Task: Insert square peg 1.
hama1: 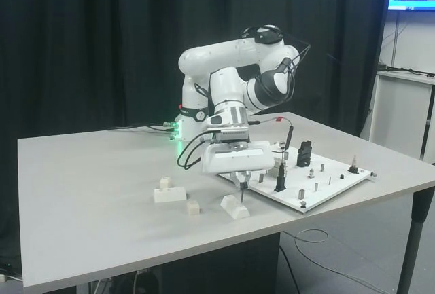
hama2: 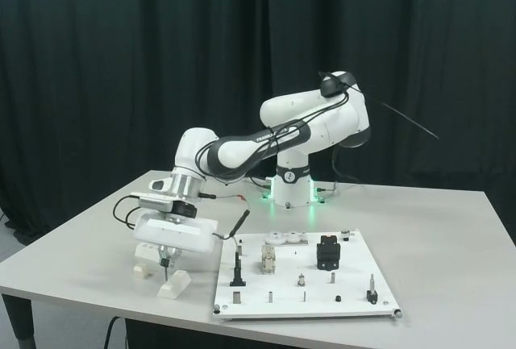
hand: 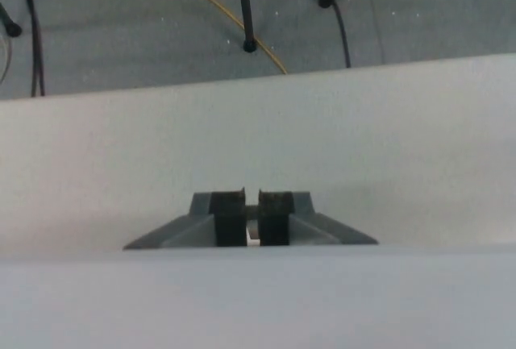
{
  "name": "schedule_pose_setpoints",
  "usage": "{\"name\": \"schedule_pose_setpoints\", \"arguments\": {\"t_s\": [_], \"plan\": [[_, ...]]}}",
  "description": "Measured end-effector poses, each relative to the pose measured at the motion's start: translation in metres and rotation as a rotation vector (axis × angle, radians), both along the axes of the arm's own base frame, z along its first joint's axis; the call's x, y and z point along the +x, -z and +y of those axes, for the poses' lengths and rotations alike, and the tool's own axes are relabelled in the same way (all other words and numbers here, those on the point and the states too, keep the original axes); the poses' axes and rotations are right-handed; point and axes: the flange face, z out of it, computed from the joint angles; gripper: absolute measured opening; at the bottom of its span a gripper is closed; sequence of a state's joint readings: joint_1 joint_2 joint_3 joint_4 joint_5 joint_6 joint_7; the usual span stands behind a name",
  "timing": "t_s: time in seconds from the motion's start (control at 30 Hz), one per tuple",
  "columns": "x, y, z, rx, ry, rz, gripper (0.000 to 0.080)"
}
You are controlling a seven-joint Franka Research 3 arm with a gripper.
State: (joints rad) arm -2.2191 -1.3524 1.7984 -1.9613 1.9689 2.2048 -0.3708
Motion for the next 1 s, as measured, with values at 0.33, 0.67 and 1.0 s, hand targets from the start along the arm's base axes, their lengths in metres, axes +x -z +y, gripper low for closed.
{"name": "schedule_pose_setpoints", "arguments": {"t_s": [0.33, 0.67, 1.0], "plan": [[0.0009, -0.0062, -0.0006, -0.002, -0.007, 0.004, 0.0027], [0.0012, -0.0074, 0.0, -0.003, -0.009, 0.003, 0.0027], [0.002, -0.0098, 0.0007, -0.015, -0.021, 0.004, 0.0027]]}}
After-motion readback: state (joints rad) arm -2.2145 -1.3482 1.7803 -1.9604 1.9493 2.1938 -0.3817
